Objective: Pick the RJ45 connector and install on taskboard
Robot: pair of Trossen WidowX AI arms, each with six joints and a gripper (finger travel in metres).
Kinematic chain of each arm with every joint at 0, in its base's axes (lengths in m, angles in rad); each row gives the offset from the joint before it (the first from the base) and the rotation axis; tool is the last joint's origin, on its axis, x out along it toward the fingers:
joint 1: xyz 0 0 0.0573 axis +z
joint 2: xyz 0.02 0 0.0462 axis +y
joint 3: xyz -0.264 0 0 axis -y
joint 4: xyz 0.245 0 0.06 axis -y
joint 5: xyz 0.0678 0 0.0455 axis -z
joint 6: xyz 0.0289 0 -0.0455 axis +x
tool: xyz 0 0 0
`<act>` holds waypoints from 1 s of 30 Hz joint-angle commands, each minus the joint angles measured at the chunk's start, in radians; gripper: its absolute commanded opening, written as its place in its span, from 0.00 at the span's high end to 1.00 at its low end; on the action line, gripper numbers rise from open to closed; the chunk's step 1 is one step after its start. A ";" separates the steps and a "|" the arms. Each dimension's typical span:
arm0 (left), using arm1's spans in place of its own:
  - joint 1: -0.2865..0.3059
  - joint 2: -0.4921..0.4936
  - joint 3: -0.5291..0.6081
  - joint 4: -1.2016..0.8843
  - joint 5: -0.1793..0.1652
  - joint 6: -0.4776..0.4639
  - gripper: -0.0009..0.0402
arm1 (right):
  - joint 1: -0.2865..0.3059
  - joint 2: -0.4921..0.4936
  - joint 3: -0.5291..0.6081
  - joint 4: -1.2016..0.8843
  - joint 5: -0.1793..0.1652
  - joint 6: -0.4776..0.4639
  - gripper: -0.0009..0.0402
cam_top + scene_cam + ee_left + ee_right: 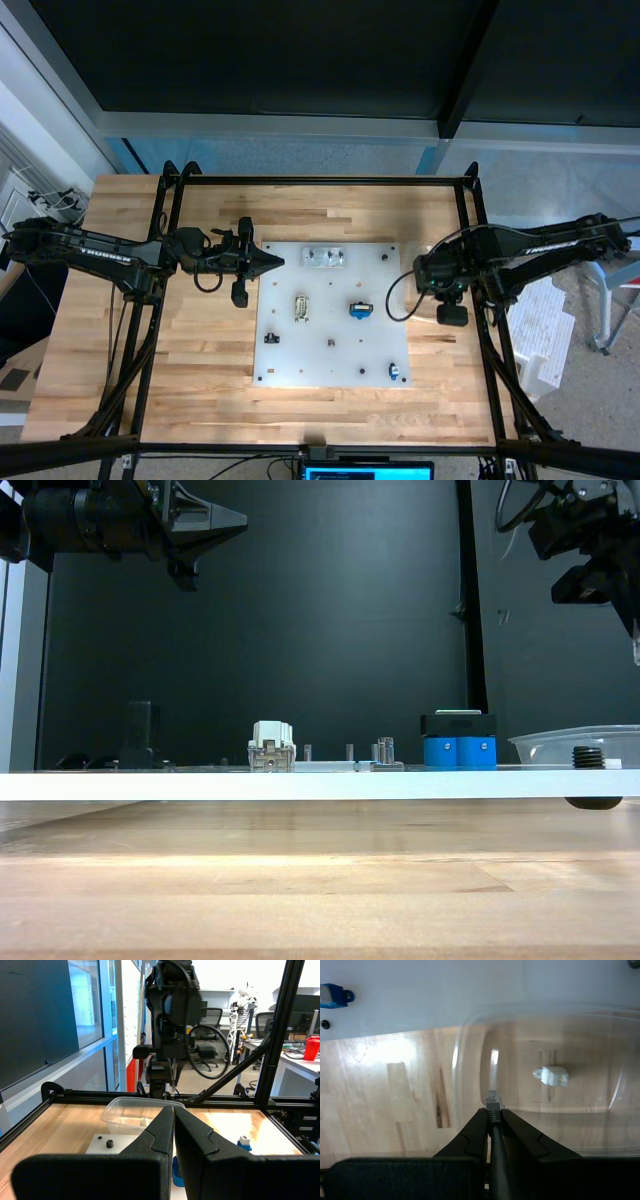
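From above, the left gripper (272,262) hangs closed and empty over the left edge of the white board (300,360). The right gripper (447,295) hovers over the clear dish (402,292) at the board's right edge. From table height, both hang well above the board. The right wrist camera shows the fingers clamped on a dark stem tipped by what I take for the small pale plug (492,1095) (another pale piece (551,1076) lies in the dish). With the grip on the stem alone, the plug could tilt or slip when pressed into its socket.
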 commanded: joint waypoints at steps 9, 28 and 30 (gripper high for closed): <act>0.000 0.000 0.000 0.000 0.000 0.000 0.98 | 0.188 0.140 0.097 0.061 0.031 0.183 0.98; 0.000 0.000 0.000 0.000 0.000 0.000 0.98 | 0.370 0.362 0.235 0.127 0.030 0.377 0.98; 0.000 0.000 0.000 0.000 0.000 0.000 0.98 | 0.381 0.382 0.248 0.132 0.030 0.390 0.98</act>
